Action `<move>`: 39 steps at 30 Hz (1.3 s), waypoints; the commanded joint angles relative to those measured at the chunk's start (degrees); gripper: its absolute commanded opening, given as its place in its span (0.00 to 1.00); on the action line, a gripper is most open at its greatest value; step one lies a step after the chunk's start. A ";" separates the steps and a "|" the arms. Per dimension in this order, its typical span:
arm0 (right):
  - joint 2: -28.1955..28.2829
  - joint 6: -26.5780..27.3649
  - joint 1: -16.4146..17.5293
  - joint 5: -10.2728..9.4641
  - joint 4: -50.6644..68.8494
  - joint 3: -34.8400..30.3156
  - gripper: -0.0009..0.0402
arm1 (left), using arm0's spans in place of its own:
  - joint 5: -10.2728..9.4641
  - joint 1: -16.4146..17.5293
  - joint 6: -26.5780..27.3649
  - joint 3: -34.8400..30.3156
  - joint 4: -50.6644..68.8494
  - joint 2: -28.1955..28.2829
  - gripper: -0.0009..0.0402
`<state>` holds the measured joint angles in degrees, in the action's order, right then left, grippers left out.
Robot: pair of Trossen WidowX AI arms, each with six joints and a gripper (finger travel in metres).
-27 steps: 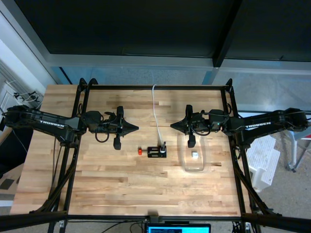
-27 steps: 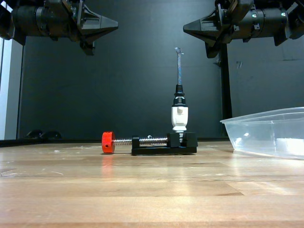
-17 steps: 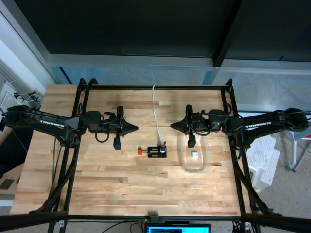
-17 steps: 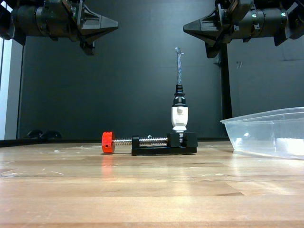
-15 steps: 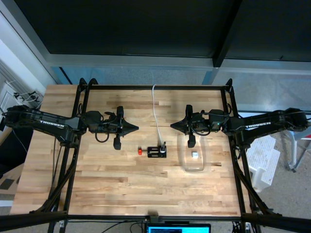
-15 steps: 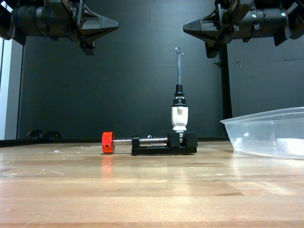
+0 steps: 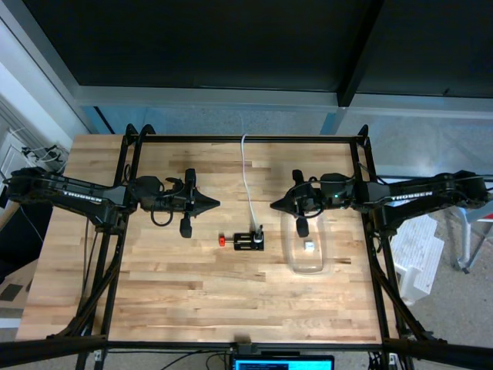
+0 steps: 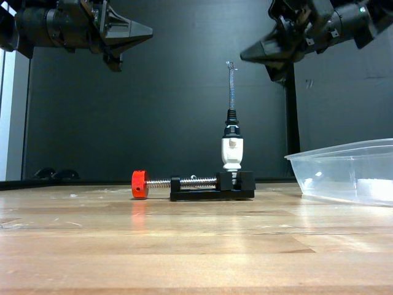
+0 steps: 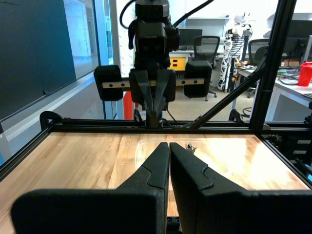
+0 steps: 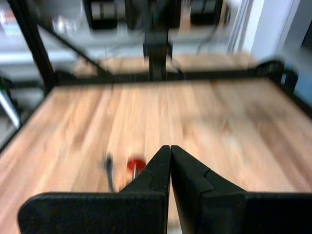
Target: Remove the power plug from the receptacle and place in the container
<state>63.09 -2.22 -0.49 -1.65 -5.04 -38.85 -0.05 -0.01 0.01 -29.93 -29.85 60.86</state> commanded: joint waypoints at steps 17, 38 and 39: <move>11.96 -1.44 3.48 2.34 44.26 -21.27 0.27 | 0.02 0.00 0.00 -0.02 -0.02 0.00 0.02; 27.45 -8.07 9.29 7.10 49.33 -34.10 0.59 | 0.02 0.00 0.00 -0.02 -0.02 0.00 0.02; 28.15 -8.22 9.29 7.17 49.35 -34.56 0.59 | 0.02 0.02 0.00 -0.02 -0.02 0.00 0.02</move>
<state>90.41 -10.35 8.75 5.23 44.36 -72.86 -0.05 -0.01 0.01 -29.95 -29.87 60.84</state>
